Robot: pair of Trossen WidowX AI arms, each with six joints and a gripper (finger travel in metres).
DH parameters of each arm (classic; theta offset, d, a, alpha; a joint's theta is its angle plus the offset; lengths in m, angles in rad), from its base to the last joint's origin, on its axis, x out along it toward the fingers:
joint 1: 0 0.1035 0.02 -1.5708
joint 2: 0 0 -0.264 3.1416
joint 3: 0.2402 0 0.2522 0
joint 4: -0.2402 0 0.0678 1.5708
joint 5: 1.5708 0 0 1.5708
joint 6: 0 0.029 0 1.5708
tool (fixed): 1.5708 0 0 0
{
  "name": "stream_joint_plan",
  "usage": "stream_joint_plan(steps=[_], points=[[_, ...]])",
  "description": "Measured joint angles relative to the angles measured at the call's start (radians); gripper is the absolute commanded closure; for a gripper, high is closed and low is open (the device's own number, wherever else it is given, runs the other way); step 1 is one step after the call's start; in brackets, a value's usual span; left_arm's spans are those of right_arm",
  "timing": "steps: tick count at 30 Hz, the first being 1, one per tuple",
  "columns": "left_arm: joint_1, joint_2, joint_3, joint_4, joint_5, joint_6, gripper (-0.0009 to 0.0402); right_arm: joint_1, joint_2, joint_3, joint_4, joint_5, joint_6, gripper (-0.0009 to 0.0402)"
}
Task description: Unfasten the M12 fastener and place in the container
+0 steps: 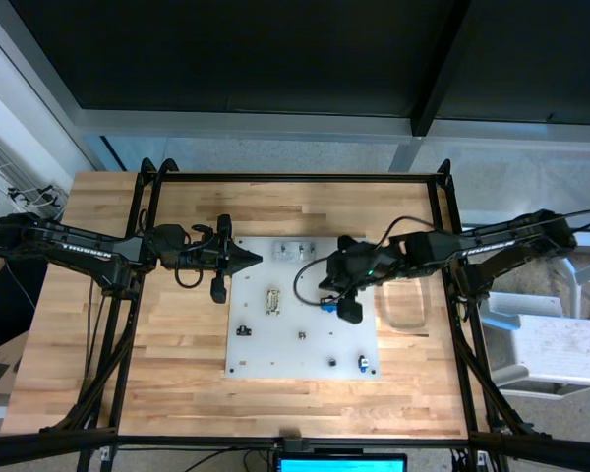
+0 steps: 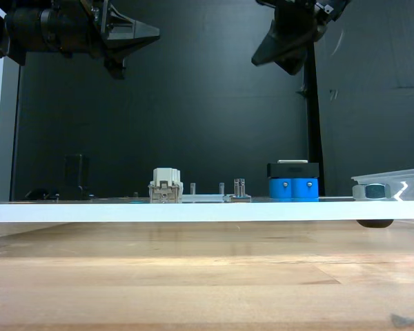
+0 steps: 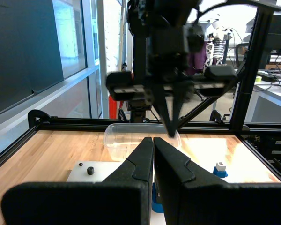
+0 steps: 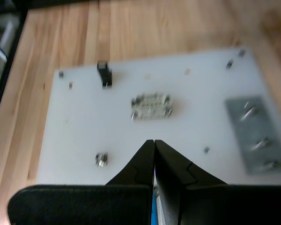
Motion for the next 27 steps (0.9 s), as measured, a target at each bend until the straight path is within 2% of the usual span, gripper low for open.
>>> stream_joint_plan(steps=[9, 17, 21, 24, 27], points=[[0.000, 0.000, 0.000, 0.000, 0.000, 0.000, 0.0393, 0.066, 0.161, 0.220, -0.318, -0.003, 0.189, 0.0393], [0.000, 0.000, 0.000, 0.000, 0.000, 0.000, 0.0393, 0.122, 0.303, 0.431, -0.586, -0.003, 0.304, 0.0393], [0.000, 0.000, 0.000, 0.000, 0.000, 0.000, 0.0393, 0.154, 0.365, 0.502, -0.676, -0.001, 0.347, 0.0393], [0.000, 0.000, 0.000, 0.000, 0.000, 0.000, 0.0393, 0.178, 0.394, 0.528, -0.688, -0.012, 0.387, 0.0393], [0.000, 0.000, 0.000, 0.000, 0.000, 0.000, 0.0393, 0.196, 0.410, 0.533, -0.690, -0.042, 0.441, 0.0393]])
